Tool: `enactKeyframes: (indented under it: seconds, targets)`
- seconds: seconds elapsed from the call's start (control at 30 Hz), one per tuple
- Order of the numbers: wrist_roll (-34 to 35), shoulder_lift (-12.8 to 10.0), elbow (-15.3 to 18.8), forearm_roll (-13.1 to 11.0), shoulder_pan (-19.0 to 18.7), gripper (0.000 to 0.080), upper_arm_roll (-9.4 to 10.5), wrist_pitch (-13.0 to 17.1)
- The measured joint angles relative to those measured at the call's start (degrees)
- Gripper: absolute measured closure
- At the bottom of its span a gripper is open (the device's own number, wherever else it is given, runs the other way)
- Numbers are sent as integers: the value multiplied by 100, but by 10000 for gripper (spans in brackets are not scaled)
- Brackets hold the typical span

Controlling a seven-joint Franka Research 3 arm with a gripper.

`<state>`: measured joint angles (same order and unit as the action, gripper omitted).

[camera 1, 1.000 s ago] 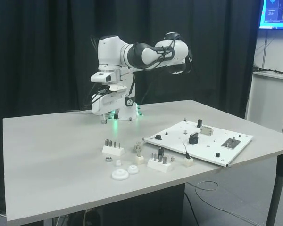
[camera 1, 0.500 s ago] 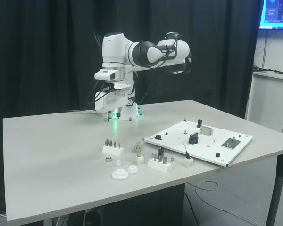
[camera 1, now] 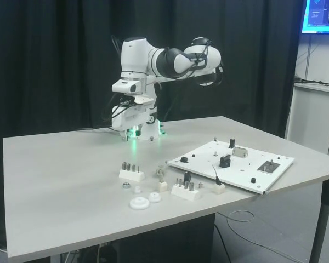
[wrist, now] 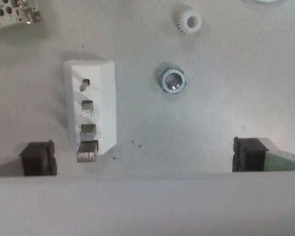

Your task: Pick square peg 4.

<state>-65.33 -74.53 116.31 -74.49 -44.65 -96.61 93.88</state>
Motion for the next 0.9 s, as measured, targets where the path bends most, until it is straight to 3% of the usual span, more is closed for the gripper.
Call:
enactKeyframes:
  seconds: [0.9]
  targets:
    - [61, 0, -151, 602, -92, 3, -45, 66]
